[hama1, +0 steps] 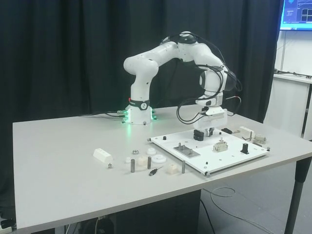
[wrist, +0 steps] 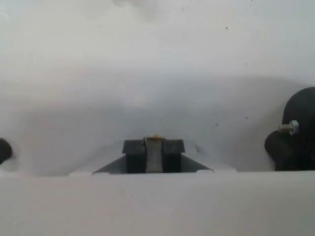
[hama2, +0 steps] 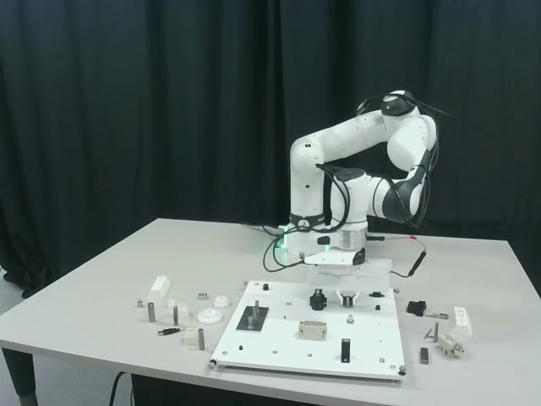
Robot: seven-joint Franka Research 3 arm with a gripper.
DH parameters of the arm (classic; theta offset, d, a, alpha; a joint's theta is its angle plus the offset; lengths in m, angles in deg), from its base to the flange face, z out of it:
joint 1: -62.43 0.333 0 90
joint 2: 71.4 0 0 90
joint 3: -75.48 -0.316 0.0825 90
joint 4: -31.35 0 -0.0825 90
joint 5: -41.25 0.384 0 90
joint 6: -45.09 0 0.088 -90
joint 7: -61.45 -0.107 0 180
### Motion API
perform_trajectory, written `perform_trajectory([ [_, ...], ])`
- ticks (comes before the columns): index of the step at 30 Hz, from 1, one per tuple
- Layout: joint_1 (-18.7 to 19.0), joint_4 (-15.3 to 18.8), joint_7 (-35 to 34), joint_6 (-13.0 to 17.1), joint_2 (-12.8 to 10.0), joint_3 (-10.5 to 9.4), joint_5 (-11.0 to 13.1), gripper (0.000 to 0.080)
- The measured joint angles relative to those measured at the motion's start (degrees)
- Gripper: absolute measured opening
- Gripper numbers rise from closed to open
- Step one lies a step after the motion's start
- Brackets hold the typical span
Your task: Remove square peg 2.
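Down near the far edge of the flat white assembly board [hama2: 279, 351], the white arm's jaws [hama2: 347, 298] hang low over the board; in the wrist view the black fingertips [wrist: 134, 155] are clenched on a small pale upright square peg [wrist: 153, 156]. Just beside them stands a black round knob-like fixture [hama2: 318, 299]. Loose small white blocks and grey metal pins [hama1: 132, 165] lie on the grey tabletop [hama1: 53, 161] beyond the board's edge.
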Motion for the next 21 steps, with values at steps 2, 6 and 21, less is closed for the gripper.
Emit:
perform_trajectory([
  [2,0.16,0.12,0.0,-0.36,0.0,0.43,-0.03,0.0065],
  [6,0.49,0.31,0.0,-1.1,0.0,1.32,-0.27,0.0065],
  [21,2.31,0.35,0.0,-4.7,0.01,6.18,-3.45,0.0065],
])
